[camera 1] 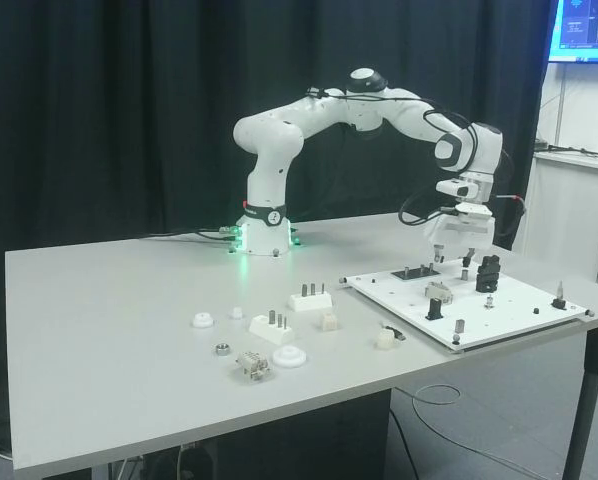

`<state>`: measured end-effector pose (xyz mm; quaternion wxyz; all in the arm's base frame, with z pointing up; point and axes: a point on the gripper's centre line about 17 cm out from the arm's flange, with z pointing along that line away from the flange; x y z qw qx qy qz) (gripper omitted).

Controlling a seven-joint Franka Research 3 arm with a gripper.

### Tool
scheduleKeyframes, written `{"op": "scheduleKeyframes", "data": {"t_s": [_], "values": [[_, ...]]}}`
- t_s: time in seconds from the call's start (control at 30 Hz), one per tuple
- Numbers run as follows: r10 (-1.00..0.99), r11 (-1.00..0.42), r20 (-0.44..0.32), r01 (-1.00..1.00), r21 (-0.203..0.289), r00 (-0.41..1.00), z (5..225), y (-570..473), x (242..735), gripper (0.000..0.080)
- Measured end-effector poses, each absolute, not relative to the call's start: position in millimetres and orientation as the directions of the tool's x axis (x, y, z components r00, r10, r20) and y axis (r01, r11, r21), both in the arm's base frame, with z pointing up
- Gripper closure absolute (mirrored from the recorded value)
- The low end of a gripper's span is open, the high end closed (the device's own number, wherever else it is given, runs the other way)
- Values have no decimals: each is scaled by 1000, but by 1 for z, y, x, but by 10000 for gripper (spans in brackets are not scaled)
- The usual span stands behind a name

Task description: Pick bolt 4.

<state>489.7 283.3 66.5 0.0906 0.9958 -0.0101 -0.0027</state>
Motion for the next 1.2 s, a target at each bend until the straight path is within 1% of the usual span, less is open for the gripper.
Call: {"op": "scheduleKeyframes", "data": {"t_s": [0.67, 1.2], "values": [[-37, -982, 20, -40, 185, 999, 83, 273, 498, 3], [-52, -982, 43, -59, 182, 998, 104, 259, 507, 3]]}}
